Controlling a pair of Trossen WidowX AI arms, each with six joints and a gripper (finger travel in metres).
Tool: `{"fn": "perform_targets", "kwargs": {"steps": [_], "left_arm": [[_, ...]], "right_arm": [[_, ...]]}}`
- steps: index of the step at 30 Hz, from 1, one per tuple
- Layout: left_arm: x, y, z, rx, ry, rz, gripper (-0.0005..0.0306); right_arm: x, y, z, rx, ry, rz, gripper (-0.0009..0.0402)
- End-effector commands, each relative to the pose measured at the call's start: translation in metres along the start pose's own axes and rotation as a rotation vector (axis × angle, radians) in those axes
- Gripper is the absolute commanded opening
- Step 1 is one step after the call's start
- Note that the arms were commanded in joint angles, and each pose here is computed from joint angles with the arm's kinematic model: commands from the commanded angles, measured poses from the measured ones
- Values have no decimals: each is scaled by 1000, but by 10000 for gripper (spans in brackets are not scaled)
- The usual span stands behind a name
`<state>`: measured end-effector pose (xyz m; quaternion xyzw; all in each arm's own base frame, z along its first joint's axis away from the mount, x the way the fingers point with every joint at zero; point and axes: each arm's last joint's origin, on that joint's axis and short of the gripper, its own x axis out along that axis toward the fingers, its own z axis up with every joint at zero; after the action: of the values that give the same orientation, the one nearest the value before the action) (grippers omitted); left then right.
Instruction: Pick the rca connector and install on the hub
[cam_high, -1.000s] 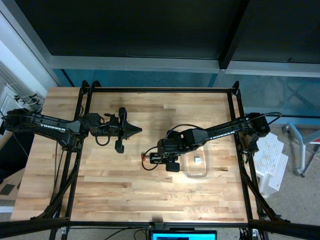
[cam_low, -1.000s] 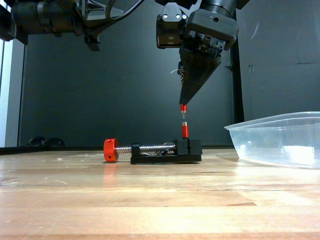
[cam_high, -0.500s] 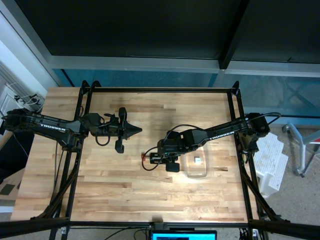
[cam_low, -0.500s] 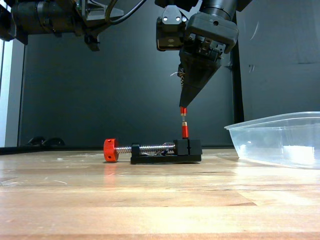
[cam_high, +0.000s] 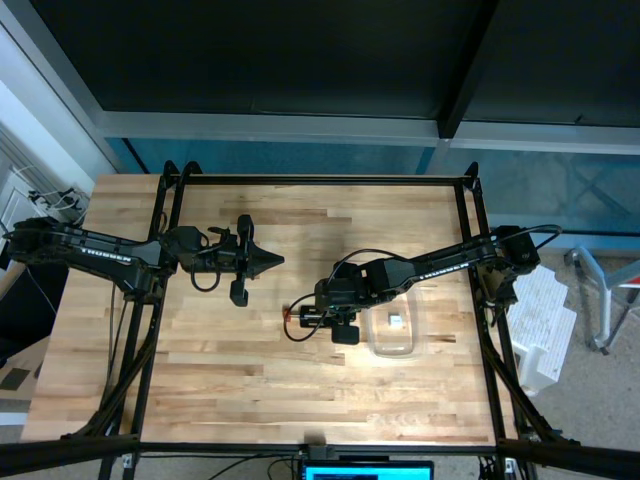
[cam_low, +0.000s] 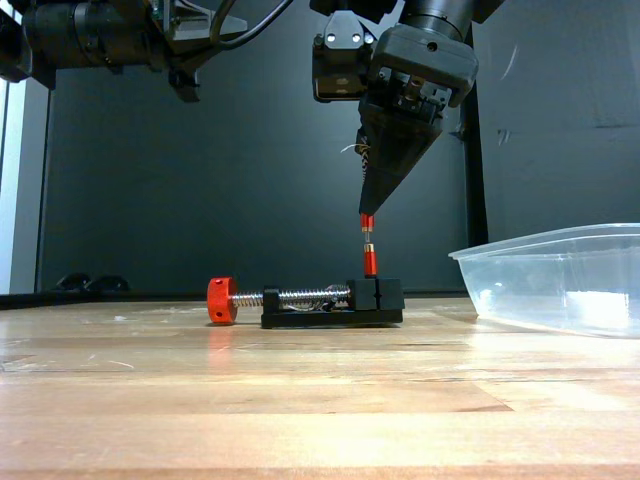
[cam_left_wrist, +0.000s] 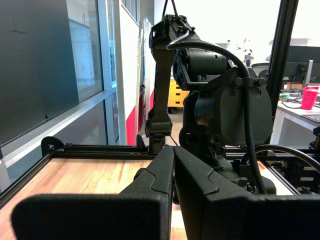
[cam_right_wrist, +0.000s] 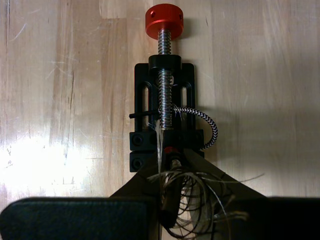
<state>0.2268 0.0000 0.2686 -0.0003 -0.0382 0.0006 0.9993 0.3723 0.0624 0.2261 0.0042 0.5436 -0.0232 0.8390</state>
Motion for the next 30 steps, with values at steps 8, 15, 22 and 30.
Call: {"fn": "perform_targets", "kwargs": {"steps": [8, 15, 22, 30], "left_arm": [[0, 0, 0, 0, 0, 0, 0], [0, 0, 0, 0, 0, 0, 0], [0, 0, 0, 0, 0, 0, 0], [0, 0, 0, 0, 0, 0, 0]], "right_arm": [[1, 0, -1, 0, 1, 0, 0], [5, 0, -3, 3, -3, 1, 0], [11, 0, -8, 5, -1, 0, 0], [21, 0, -11, 4, -3, 0, 0]]}}
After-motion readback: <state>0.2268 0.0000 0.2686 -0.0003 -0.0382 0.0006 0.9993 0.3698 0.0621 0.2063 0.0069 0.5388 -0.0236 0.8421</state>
